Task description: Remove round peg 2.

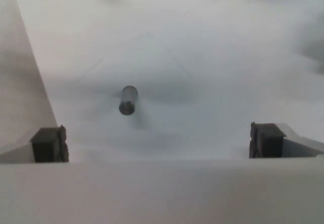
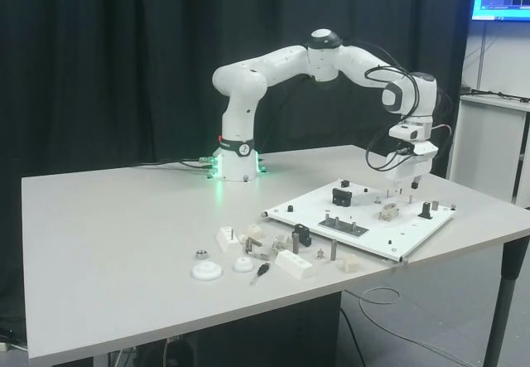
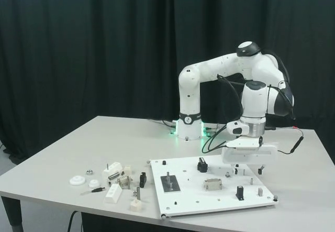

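A small grey round peg (image 1: 127, 100) stands upright on the white board (image 1: 202, 57), seen from above in the wrist view. My gripper (image 1: 157, 142) is open, with its two black fingertips (image 1: 49, 144) wide apart and the peg lying between them, a little off toward one finger. Nothing is held. From the room cameras the gripper (image 2: 403, 186) hangs just above the far right part of the white board (image 2: 364, 236). The second room view has the gripper (image 3: 248, 170) over the board's (image 3: 188, 200) right half, close to a short peg (image 3: 251, 180).
Black blocks (image 3: 202, 165), a grey plate with a post (image 3: 168, 184) and other small fixtures stand on the board. Several loose white and black parts (image 2: 248, 255) lie on the grey table left of it. The arm's base (image 2: 235, 161) glows green at the back.
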Robot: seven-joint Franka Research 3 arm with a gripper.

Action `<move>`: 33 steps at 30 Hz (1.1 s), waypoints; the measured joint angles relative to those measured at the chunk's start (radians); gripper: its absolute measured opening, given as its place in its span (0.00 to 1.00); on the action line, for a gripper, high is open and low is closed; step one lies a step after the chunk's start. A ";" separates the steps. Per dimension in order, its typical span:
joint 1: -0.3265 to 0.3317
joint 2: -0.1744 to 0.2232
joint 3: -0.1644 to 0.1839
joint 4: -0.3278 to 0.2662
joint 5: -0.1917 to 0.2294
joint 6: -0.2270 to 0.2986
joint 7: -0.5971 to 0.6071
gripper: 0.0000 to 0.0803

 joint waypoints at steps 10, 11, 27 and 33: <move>0.000 0.000 0.011 0.001 0.000 0.005 0.010 1.00; 0.000 0.000 0.012 0.001 0.000 0.006 0.011 1.00; -0.006 0.000 0.027 0.015 0.005 0.022 0.031 1.00; -0.007 0.000 0.035 0.019 0.006 0.028 0.037 1.00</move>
